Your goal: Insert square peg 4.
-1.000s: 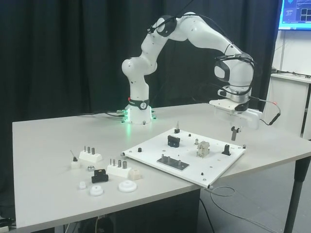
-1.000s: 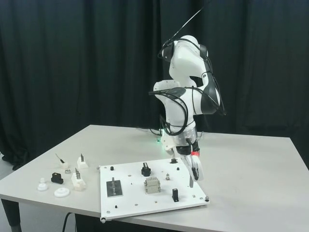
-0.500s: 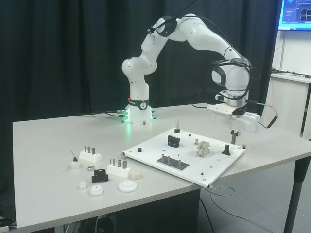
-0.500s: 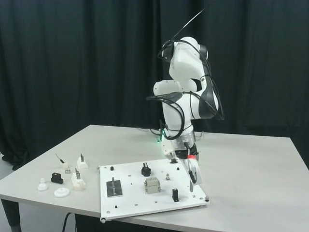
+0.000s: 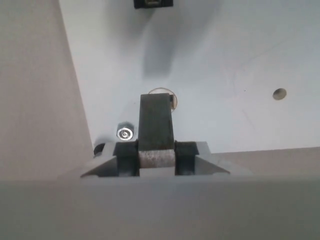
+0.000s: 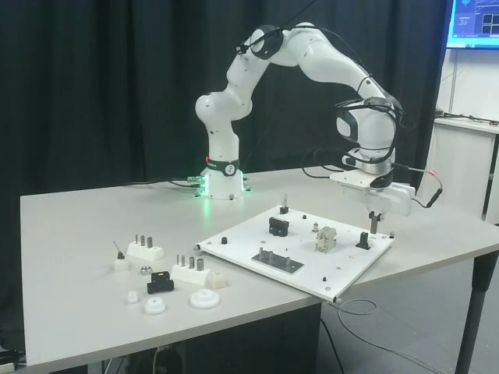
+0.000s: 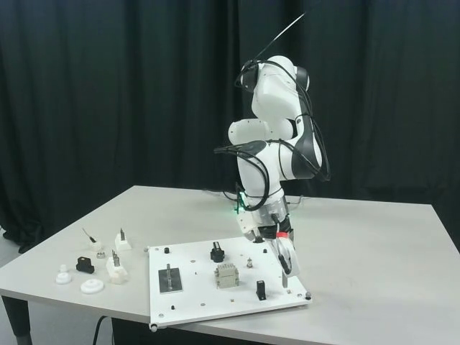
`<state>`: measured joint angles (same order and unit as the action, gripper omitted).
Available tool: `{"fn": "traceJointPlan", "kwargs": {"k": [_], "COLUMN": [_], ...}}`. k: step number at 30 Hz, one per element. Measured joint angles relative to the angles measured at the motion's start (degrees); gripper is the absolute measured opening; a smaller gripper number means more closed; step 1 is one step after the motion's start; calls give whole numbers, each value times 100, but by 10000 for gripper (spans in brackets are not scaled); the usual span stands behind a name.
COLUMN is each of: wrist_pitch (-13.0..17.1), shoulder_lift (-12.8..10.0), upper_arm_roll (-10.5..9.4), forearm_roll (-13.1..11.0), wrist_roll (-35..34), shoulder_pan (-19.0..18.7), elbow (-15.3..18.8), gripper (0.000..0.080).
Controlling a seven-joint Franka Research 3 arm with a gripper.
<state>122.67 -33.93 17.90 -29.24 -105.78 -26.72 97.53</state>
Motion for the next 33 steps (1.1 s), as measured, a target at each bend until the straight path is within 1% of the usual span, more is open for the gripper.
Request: {"fn": "traceJointPlan", "kwargs": {"k": [6, 22, 33], "wrist_pitch": [0, 4, 145], "shoulder_lift": [0, 0, -3], "upper_arm_roll": [-1, -20, -21], "forearm_roll": [-76, -91, -92], "wrist_roll": [0, 0, -1], "shoulder_pan": [0, -46, -101], "elbow": [28, 107, 170], "gripper": [150, 150, 150]}}
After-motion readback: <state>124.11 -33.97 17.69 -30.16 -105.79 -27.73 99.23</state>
